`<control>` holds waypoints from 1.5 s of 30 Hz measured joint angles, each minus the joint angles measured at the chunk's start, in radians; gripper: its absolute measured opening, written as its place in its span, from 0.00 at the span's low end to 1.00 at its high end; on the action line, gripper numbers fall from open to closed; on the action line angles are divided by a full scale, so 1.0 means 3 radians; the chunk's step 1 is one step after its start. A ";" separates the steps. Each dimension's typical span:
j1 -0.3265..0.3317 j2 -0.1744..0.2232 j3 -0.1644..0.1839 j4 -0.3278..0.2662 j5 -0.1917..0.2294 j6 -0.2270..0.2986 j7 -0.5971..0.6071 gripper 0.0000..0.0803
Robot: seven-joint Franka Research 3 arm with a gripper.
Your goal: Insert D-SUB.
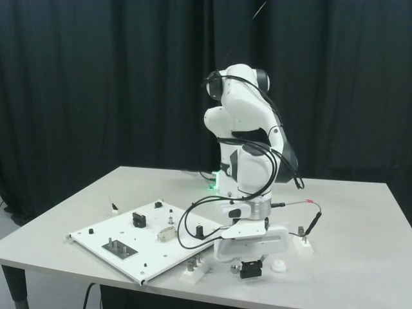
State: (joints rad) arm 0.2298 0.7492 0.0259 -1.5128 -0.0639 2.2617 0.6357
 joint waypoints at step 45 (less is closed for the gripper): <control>0.0003 0.0000 -0.0011 0.0097 0.0003 -0.0123 0.0004 0.48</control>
State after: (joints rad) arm 0.2308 0.7492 0.0227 -1.4837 -0.0629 2.2248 0.6370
